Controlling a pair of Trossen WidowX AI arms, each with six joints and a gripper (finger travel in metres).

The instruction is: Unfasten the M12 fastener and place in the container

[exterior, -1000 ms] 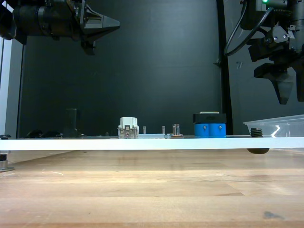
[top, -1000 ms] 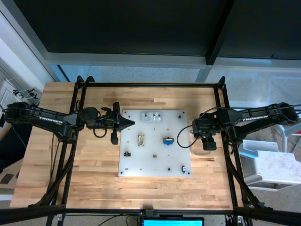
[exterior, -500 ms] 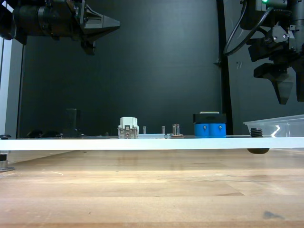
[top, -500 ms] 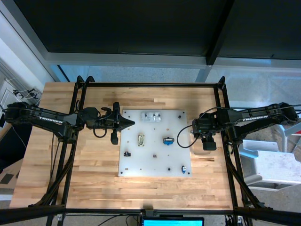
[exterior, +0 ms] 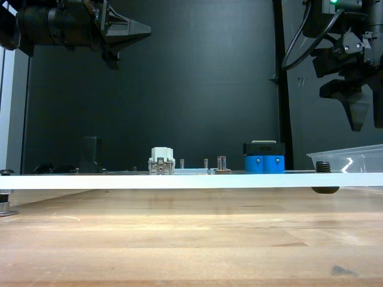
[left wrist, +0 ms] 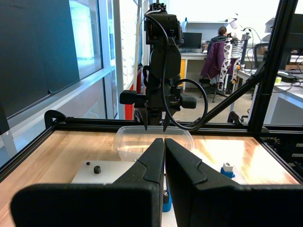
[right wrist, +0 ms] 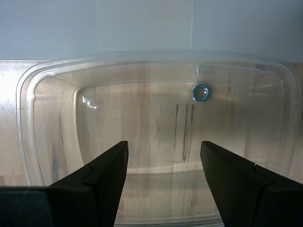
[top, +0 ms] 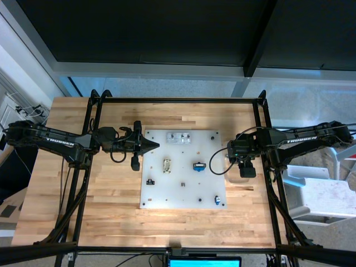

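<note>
The silver M12 nut [right wrist: 200, 91] lies flat on the floor of the clear container [right wrist: 52, 90], off the board's right edge. My right gripper [right wrist: 163, 144] hangs open straight above that container [top: 229, 166], holding nothing. It shows over the tub in the high view [top: 246, 169] and well above its rim in the low view [exterior: 367, 116]. The black ribbed stud [exterior: 324, 166] stands bare on the white board [top: 167, 189]. My left gripper [top: 153, 146] is shut and empty, held high at the board's far left edge, pointing right [exterior: 146, 27].
The board carries a blue connector [top: 198, 166], a cream connector [top: 167, 164], a small blue-and-white part [top: 217, 199] and a black post [top: 214, 133] at its far right corner. Black frame rails run along the table's sides.
</note>
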